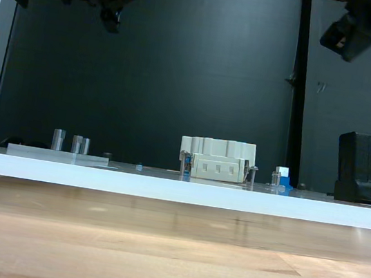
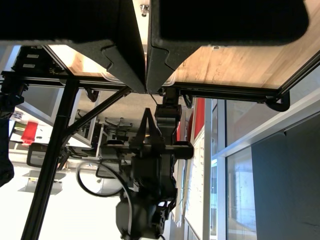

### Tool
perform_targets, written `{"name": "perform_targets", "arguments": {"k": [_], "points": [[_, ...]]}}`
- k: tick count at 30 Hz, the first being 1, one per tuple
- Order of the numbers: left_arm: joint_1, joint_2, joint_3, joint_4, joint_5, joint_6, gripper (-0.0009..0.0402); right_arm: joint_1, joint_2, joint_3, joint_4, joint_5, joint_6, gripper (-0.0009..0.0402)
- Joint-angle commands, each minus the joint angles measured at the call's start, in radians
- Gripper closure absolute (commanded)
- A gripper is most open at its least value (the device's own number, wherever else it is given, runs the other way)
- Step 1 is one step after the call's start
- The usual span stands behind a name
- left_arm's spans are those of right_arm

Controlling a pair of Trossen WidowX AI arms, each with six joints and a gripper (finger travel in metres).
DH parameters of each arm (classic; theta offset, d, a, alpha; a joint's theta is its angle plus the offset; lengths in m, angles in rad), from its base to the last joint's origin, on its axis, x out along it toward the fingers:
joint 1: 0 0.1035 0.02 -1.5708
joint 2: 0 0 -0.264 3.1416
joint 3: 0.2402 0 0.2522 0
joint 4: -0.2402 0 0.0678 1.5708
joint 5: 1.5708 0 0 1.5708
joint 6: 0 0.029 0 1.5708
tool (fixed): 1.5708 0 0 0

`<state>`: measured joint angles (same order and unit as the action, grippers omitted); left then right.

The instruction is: Pick the HAN10E connector and install in the HAN10E hub

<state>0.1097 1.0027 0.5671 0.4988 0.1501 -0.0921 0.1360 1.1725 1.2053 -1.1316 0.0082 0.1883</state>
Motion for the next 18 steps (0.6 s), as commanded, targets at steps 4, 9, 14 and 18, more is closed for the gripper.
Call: {"name": "perform_targets", "arguments": {"k": [4, 9, 14, 18], "points": [[0.000, 0.000, 0.000, 0.001, 0.000, 0.000, 0.0393, 0.068, 0.054, 0.013, -0.116, 0.000, 0.050, 0.0393], [0.000, 0.000, 0.000, 0.001, 0.000, 0.000, 0.0393, 0.145, 0.086, 0.010, -0.182, -0.001, 0.107, 0.0393], [0.000, 0.000, 0.000, 0.000, 0.000, 0.000, 0.0393, 0.212, 0.104, 0.002, -0.193, 0.000, 0.166, 0.0393], [0.000, 0.000, 0.000, 0.001, 0.000, 0.000, 0.0393, 0.241, 0.118, -0.010, -0.193, 0.000, 0.201, 0.0393]]}}
